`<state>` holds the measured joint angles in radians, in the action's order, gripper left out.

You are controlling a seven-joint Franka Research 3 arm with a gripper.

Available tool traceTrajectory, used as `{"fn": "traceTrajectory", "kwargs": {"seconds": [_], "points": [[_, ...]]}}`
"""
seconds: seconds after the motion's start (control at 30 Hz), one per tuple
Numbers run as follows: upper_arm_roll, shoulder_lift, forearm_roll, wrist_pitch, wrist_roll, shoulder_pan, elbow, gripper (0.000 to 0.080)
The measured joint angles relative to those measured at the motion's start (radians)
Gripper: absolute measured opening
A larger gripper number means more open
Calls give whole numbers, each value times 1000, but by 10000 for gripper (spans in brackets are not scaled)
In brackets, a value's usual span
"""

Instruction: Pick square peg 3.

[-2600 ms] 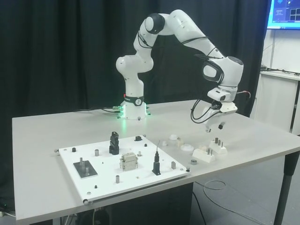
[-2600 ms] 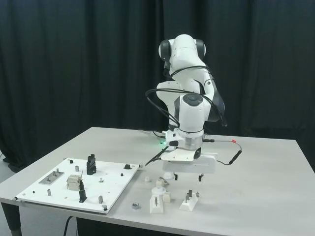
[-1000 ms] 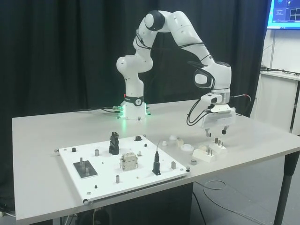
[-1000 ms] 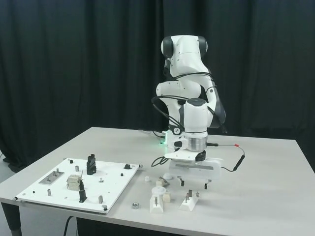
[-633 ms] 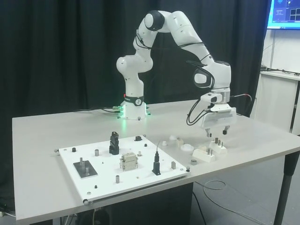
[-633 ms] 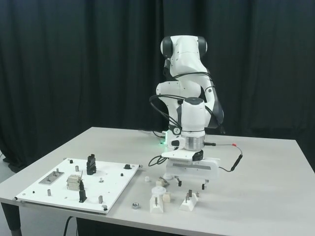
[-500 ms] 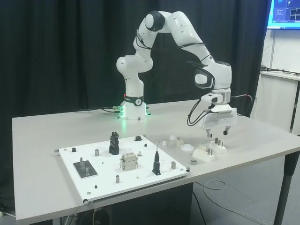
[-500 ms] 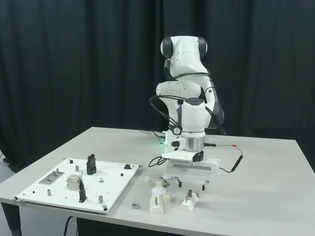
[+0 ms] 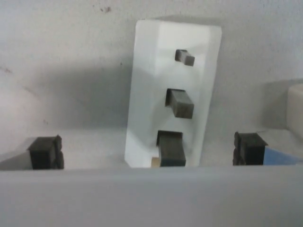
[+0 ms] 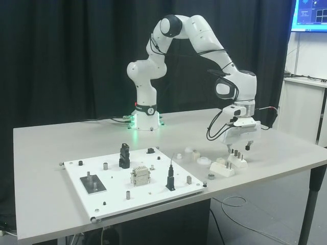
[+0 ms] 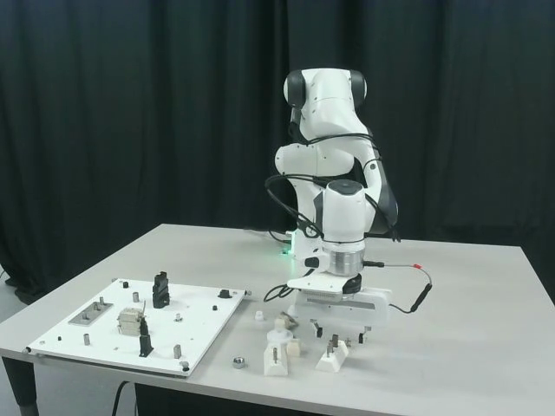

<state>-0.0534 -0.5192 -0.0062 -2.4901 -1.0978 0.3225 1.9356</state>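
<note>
White peg holder (image 9: 173, 94) lies on the grey desk (image 10: 61, 148), directly beneath the gripper (image 9: 147, 151), carrying three upright dark square pegs in a single row. The gripper is released: its two black fingertips (image 9: 46, 152) stand wide apart, one on each side of the holder, touching nothing. The row runs crosswise to the line joining the fingertips. The largest peg (image 9: 171, 148), taken to be square peg 3 though no marking confirms it, stands at the end of the row that falls on that line, roughly midway between the fingertips. Both room views place the gripper (image 11: 338, 334) low over the holder (image 10: 237, 162). Judgement: the coming move is a straight descent, then closure across this peg; the middle peg (image 9: 180, 103) stands just beside it.
</note>
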Motion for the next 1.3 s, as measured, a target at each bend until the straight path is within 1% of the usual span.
{"fn": "traceTrajectory", "kwargs": {"seconds": [0.13, 0.33, 0.73, 0.77, 1.03, 1.07, 1.23, 1.27, 1.3], "points": [[0, -10, 0, 25, 0, 0, -16, 800], [0, -22, 0, 47, 0, 0, -33, 800], [-1, -29, 0, 67, 13, 0, -36, 800], [-1, -30, 0, 69, 15, 0, -36, 783], [-2, -32, 0, 74, 31, -1, -37, 783], [-2, -32, 0, 75, 32, -1, -38, 478], [-5, -32, 0, 85, 37, -1, -46, 478], [-5, -32, 0, 87, 38, -1, -48, 312], [-6, -32, 0, 89, 39, -2, -50, 312]]}}
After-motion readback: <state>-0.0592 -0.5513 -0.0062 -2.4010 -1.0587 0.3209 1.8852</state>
